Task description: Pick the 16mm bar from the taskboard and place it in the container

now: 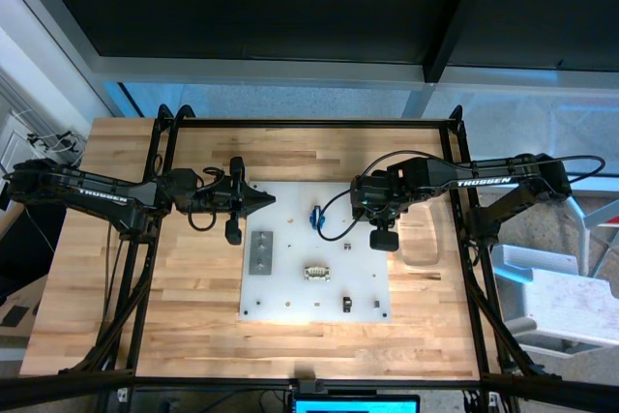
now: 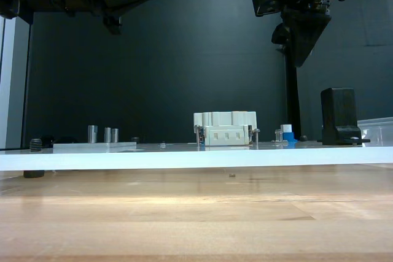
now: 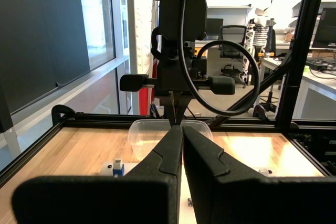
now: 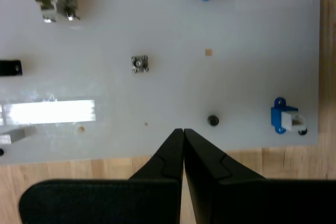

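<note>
The taskboard [image 1: 290,287] lies flat on the desk [image 1: 193,336], under both raised grippers. Nearest the desk's front edge, well short of either gripper, a black block [image 2: 338,115] stands on the board. A beige connector [image 2: 224,128] sits a little farther on.

Below the left gripper [image 3: 182,128] and nearer than its tip lies the grey metal block [image 1: 261,250]. Three short metal bars [image 2: 107,134] stand upright in it. The thickest-looking one is probably the 16mm bar [image 2: 92,134], though the low view leaves this unsure. A blue piece [image 1: 315,217] sits on the board between the two grippers, far beneath them.

The left gripper hangs level, high over the board's far corner on its own side, jaws pressed together, nose aimed at the right arm. The right gripper [image 4: 182,131] points straight down, high above the board's edge on its own side, jaws likewise closed on nothing. A small blue-and-white fitting [image 4: 286,119] sits beneath it near the board's corner.

The container [image 1: 426,247] rests on the desk just outward of the right gripper, beside the board and well apart from the bars.
</note>
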